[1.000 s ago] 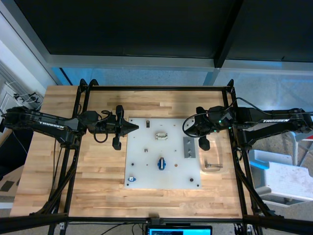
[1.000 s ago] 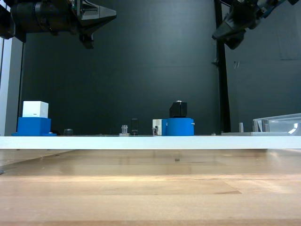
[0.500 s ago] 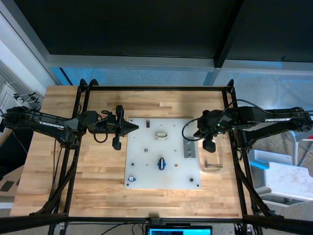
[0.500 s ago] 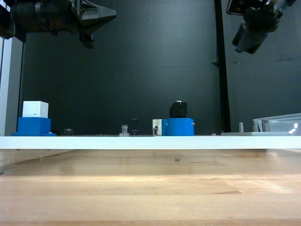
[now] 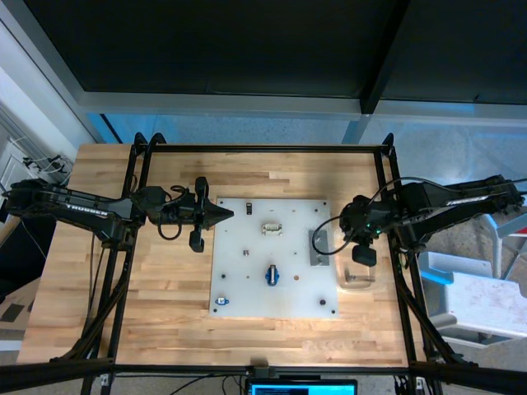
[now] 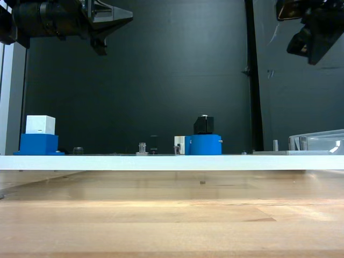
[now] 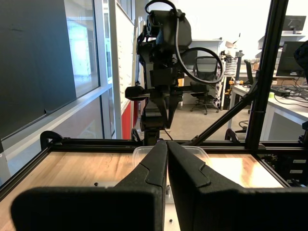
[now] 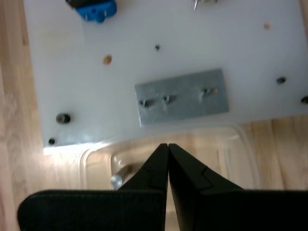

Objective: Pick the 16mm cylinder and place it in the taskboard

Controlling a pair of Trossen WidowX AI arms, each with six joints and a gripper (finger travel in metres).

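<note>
Above the clear tray (image 5: 354,282), right tool (image 8: 168,146) closed, empty, left tool (image 5: 226,213) closed beside taskboard (image 5: 247,280).

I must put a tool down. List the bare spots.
Wood between the taskboard and the table's near edge is bare, as is the near-left wood. It is crowded at right: the right gripper, shut, hangs over the tray beside the grey block. The left gripper, shut, hovers by the board's far-left corner.

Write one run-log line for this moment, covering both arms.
phase: pre-grasp | right gripper: shut, above clear tray | 16mm cylinder: in clear tray, ungrasped | left gripper: shut, parked over taskboard edge
</note>
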